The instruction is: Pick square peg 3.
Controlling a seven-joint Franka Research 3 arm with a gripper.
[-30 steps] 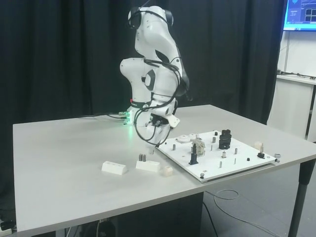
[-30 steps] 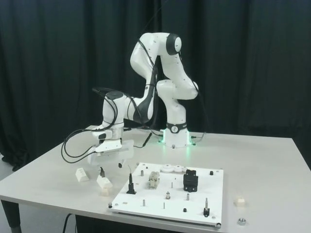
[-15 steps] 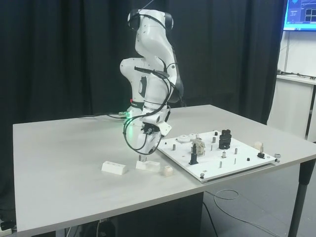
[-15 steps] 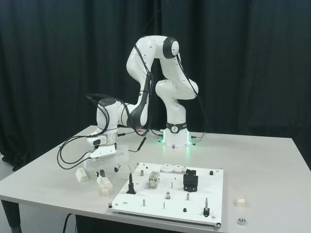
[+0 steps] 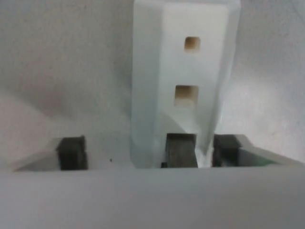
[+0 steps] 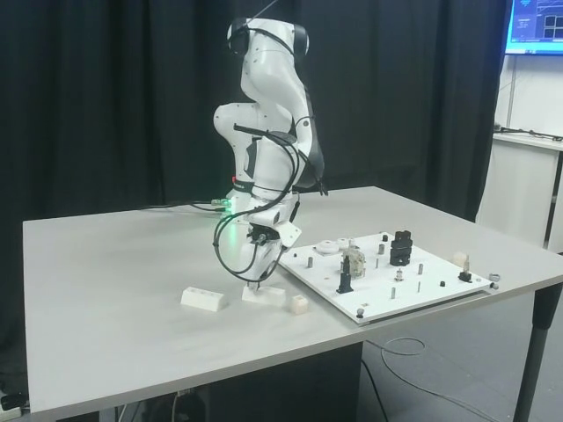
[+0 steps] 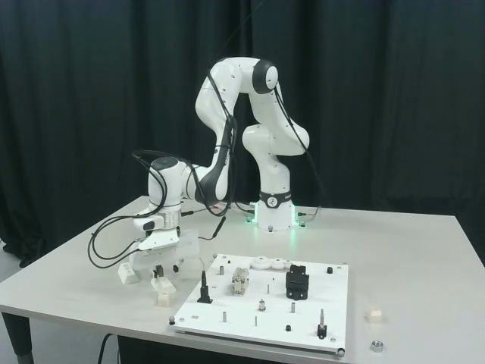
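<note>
Wrist view: looking down past both fingertips onto a white holder block (image 5: 183,76) lying on the grey table (image 5: 62,57). Two square holes along its top, both empty. At the end nearest the camera, a grey-black peg (image 5: 181,150) seated upright in the block; probably square peg 3, though no marking visible to confirm the number.

Gripper (image 5: 148,151) low over that end, spread wide, not closed on anything. Black finger pads (image 5: 72,152) at either side of the block: one just beside the block wall next to the peg, the other well apart from it, with bare table between. Peg therefore off-centre in the gap and touched by neither pad.

First room view: arm folded forward, gripper (image 6: 261,280) right above the holder block (image 6: 264,296), near the front of the table (image 6: 106,264). A second white block (image 6: 203,299) to one side, a small cube (image 6: 300,304) to the other, white task board (image 6: 387,277) beyond. Second room view agrees: gripper (image 7: 158,267) down at the block (image 7: 163,287), clear of the board (image 7: 265,303).

Progress, judged from this: reach and descent look done, grasp not yet made, peg not lifted. Left to do: centre on the peg or simply close, clamp it without catching the block wall, then pull straight up out of its hole. Main risk: pinching block and peg together, or dragging the loose block along.
</note>
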